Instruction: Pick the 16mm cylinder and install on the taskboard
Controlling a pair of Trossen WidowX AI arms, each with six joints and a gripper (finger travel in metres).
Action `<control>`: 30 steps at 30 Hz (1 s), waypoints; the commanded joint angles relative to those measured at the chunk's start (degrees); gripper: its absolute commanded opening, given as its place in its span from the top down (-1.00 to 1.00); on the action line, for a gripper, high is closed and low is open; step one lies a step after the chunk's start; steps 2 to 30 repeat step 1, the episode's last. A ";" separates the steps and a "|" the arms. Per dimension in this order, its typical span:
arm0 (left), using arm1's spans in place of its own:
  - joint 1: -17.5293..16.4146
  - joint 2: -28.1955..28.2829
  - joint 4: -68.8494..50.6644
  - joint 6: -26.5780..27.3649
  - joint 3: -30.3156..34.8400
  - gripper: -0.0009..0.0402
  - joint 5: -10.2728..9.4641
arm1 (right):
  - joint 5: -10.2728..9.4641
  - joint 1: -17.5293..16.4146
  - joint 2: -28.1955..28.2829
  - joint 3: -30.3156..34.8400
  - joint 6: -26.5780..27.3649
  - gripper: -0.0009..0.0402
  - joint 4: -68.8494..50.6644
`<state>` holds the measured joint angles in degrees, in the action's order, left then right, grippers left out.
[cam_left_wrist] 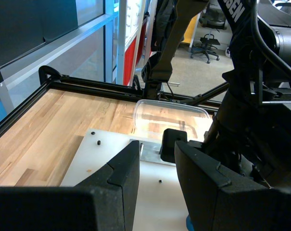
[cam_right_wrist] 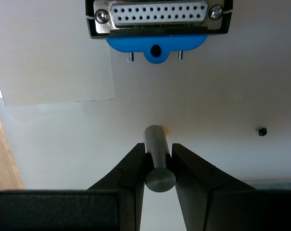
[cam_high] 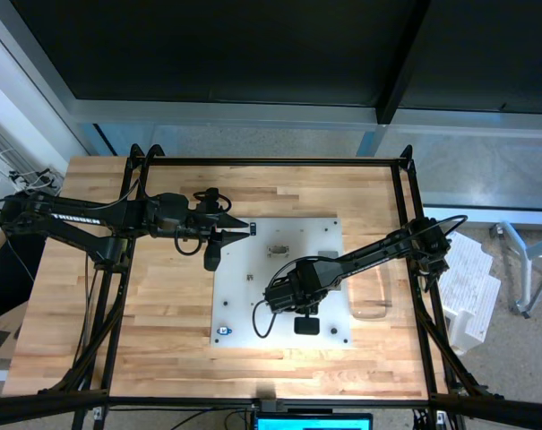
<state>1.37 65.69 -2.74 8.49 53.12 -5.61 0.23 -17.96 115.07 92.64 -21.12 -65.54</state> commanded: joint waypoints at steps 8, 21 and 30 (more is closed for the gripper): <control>0.00 0.00 0.00 -0.02 0.02 0.49 0.00 | 0.15 0.11 -0.07 -0.39 0.15 0.94 0.22; 0.00 0.00 0.00 -0.02 0.02 0.49 0.00 | 0.15 0.11 -0.07 -0.39 0.15 0.94 0.22; 0.00 0.00 0.00 -0.02 0.02 0.49 0.00 | 0.15 0.11 -0.07 -0.39 0.15 0.94 0.22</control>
